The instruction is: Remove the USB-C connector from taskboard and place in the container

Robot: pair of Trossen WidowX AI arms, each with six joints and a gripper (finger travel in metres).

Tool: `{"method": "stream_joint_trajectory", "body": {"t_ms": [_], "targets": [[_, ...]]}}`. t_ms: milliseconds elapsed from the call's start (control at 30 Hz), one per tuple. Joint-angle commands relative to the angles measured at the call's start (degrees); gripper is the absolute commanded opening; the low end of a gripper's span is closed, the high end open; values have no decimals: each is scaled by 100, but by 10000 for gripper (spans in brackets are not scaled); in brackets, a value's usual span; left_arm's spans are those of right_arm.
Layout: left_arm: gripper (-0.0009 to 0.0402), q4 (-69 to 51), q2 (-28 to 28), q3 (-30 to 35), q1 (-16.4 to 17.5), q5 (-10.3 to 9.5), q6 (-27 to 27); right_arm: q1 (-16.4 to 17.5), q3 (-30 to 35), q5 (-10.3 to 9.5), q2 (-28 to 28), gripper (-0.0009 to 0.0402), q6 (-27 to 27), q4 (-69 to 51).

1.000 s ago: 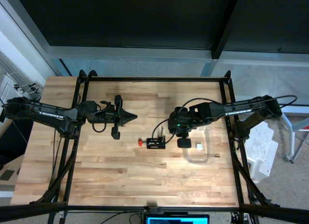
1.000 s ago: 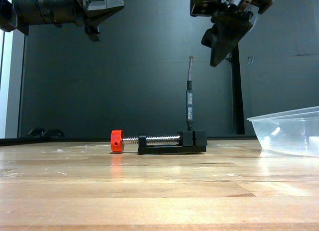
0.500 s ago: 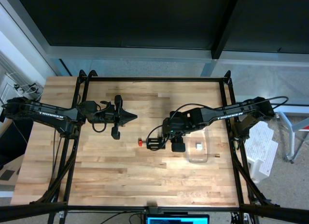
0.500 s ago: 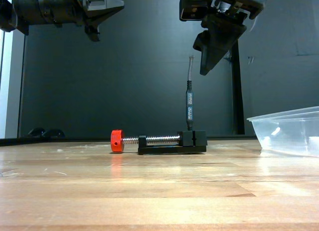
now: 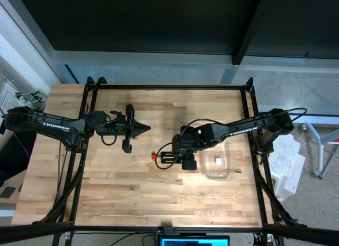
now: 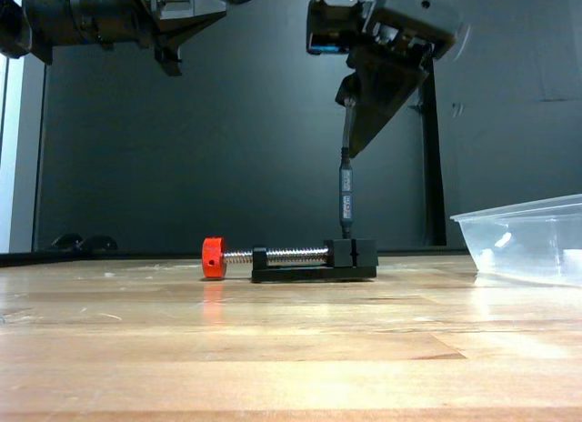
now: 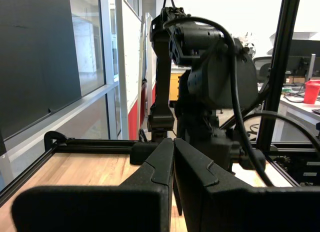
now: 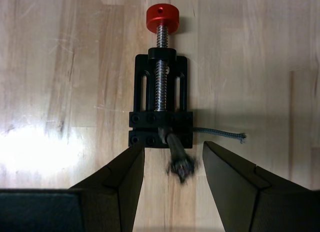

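Having been brought leftward, the spread right gripper (image 8: 173,148) is set around the USB-C connector's (image 6: 346,196) top, ready for grasping; the closed left gripper (image 7: 173,142) is parked aloft.

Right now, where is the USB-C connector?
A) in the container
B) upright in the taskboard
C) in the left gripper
B: the USB-C connector stands upright in the taskboard, the right gripper hovering over it with jaws open; the left gripper is shut, high at left.
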Motion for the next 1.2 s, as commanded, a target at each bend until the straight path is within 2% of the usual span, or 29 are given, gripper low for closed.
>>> {"method": "stream_joint_trajectory", "body": {"t_ms": [33, 700, 1200], "targets": [[0, 0, 2, 0, 0, 2, 2, 0, 0, -11, 92, 161, 13, 92], [0, -2, 0, 0, 0, 0, 2, -4, -11, -31, 313, 158, -48, 284], [0, -2, 0, 0, 2, 2, 2, -4, -13, -28, 313, 74, -63, 278]]}}
